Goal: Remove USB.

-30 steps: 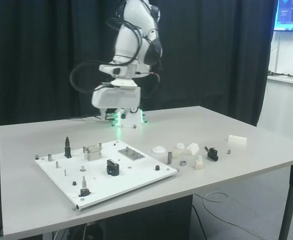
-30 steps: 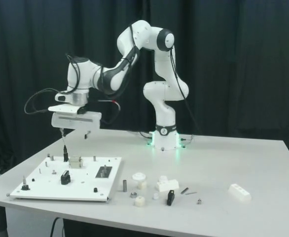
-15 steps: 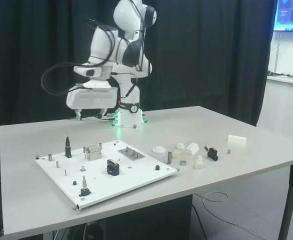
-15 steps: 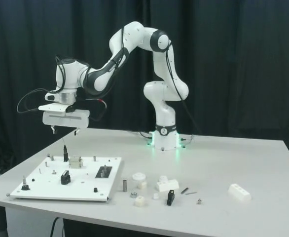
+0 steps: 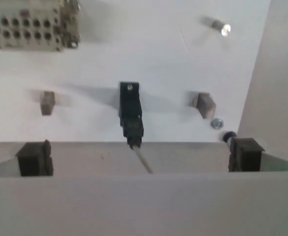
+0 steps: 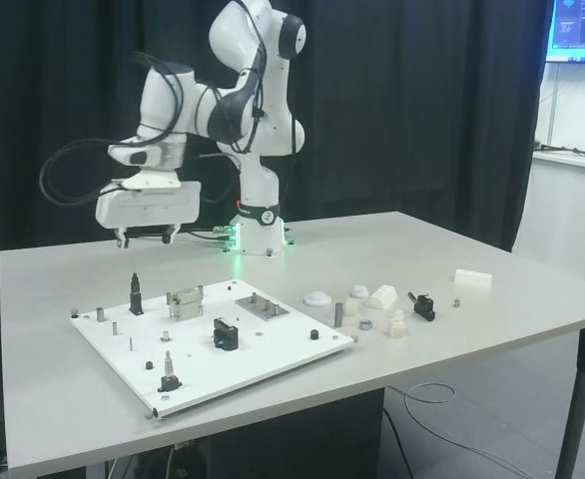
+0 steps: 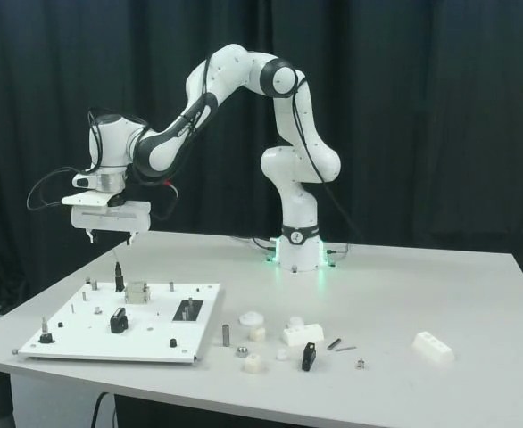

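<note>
On the grey table [image 6: 492, 329] we see the white square board [image 6: 273, 359], its upright black USB plug [image 6: 134, 296] seated near the far corner. Our white two-finger gripper [image 6: 147, 238] hovers well above, spread wide, empty. Descending misaligned, we could knock the plug or jam it sideways.

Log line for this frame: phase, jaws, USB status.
phase: approach | gripper: open, holding nothing, above board's far corner | USB plug: seated upright in white board, untouched | contact: none
</note>
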Action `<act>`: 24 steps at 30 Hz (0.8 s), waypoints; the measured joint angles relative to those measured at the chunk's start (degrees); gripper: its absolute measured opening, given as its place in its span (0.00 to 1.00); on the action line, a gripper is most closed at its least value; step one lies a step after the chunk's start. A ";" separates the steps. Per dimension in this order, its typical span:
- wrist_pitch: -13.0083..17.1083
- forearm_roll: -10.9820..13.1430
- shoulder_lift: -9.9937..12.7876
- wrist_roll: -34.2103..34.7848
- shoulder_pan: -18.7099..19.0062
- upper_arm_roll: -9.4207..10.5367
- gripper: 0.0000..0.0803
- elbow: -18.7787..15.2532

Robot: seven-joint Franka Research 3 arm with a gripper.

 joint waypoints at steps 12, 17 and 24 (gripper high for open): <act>0.51 4.76 2.64 -4.98 -3.04 -0.54 1.00 0.00; 0.61 6.44 3.54 -6.74 -3.90 -0.54 1.00 0.00; 0.76 8.52 4.69 -8.51 -4.67 -0.54 1.00 0.00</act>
